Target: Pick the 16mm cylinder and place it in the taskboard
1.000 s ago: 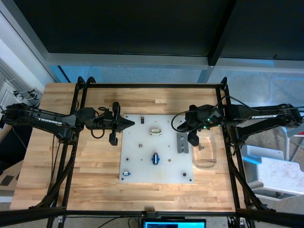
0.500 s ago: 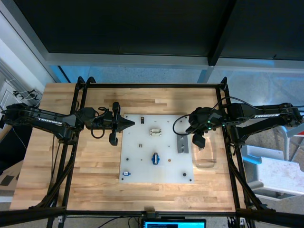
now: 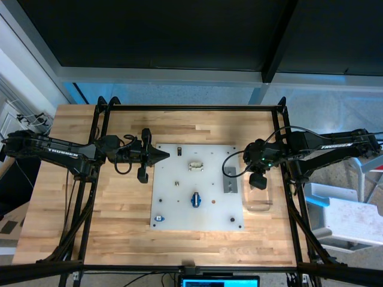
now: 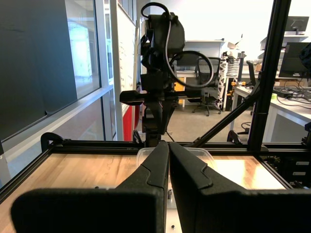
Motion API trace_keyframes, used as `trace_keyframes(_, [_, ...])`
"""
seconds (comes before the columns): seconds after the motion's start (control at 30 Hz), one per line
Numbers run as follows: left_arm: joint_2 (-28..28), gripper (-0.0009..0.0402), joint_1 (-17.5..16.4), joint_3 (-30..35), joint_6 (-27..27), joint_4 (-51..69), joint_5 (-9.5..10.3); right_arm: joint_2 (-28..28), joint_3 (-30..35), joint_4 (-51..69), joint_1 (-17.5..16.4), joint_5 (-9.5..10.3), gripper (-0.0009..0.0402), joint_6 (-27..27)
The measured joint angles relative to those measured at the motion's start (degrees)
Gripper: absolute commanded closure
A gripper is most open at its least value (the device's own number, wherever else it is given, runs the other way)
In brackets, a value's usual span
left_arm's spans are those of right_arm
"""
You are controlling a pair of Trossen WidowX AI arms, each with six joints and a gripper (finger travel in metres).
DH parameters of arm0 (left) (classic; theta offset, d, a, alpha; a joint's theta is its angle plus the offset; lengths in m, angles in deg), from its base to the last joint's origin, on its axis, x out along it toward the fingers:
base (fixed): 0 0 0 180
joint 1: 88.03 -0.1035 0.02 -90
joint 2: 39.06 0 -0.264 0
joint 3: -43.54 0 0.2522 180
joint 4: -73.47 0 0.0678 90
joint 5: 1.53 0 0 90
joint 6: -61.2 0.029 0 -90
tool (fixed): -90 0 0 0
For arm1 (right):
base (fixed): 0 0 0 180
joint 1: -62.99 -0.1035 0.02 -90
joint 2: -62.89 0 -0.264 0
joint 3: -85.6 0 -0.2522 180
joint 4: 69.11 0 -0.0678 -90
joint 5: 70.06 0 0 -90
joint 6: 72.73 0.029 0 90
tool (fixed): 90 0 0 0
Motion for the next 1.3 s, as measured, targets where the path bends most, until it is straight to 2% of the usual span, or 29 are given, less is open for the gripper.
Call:
trace_keyframes(0.4, [0.0,0.0393,0.0,0.0,0.0,0.02,0.0,-2.47,-0.02,7.74,-2.49,0.02,0.0393,0.13])
trace_keyframes(0.53, [0.02,0.0393,0.0,0.0,0.02,0.0,0.0,-3.21,-0.02,8.63,-3.56,1.53,0.0393,0.68])
trace_keyframes(0.97, [0.02,0.0393,0.0,0.0,0.0,0.02,0.02,-3.39,-0.76,13.68,-5.07,1.38,0.0393,0.94])
trace_keyframes(1.3, [0.0,0.0393,0.0,0.0,0.0,0.0,0.0,-3.72,-1.79,13.33,-5.79,1.4,0.0393,1.09])
